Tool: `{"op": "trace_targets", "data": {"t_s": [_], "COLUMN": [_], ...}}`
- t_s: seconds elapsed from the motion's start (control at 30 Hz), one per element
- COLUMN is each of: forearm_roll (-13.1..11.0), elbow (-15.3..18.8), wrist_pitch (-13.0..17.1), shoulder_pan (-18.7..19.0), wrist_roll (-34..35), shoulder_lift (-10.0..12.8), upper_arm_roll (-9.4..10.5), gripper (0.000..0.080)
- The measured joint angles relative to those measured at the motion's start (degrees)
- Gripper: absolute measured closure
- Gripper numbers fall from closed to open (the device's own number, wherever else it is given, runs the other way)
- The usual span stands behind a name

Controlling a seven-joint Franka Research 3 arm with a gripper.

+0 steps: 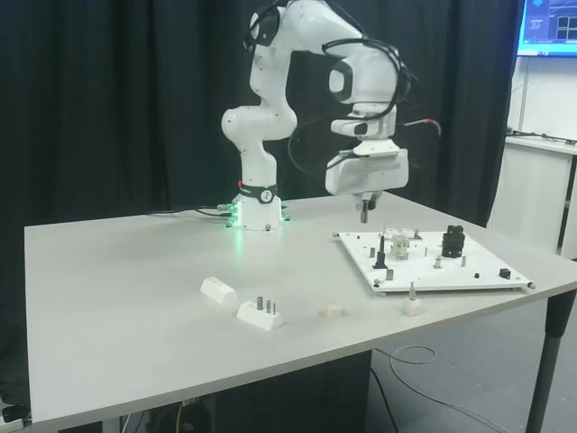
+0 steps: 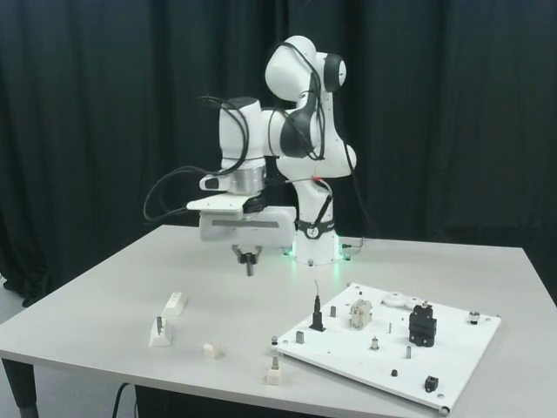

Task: Insert round peg 4.

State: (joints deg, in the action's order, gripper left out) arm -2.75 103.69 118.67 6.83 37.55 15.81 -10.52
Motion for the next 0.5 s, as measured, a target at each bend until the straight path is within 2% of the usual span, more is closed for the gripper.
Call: {"op": "trace_targets", "data": {"t_s": [0.27,0.5], "forearm_roll": [1.18,1.24], "elbow": [0.23,0.9], "wrist_pitch": [-1.38,-2.49], "shoulder_pan": [2.81,4.98], "wrist_roll": [8.05,9.67], "shoulder_lift": [-1.53,-2.78], "upper_arm_roll": [0.07,0.16], "gripper": [0.065,0.065]}}
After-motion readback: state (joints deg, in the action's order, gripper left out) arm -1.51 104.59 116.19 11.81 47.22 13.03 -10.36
